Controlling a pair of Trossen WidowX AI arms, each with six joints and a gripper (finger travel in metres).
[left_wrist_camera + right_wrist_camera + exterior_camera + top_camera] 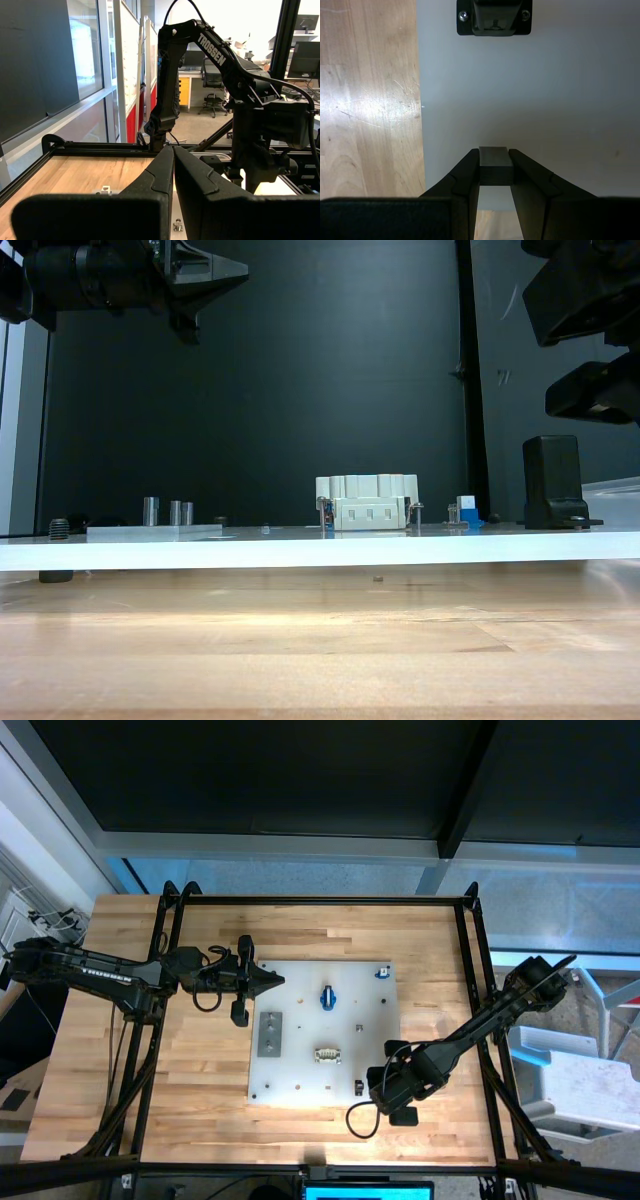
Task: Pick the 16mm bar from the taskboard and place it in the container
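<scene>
16mm bar point(496, 172), by my reading, is the grey piece clamped in my right tool point(495, 156), which is poised over the taskboard's point(545, 90) near right corner, just short of the black part point(494, 17). I cannot read its long axis. My left tool point(272, 981), pressed together, hangs over the far left edge; no container shows, so the carry direction is unknown.

A white board point(300, 1070), blue part point(328, 997) and dark grey piece point(495, 172) are shown with black left gripper point(275, 981), black right gripper point(495, 156).
</scene>
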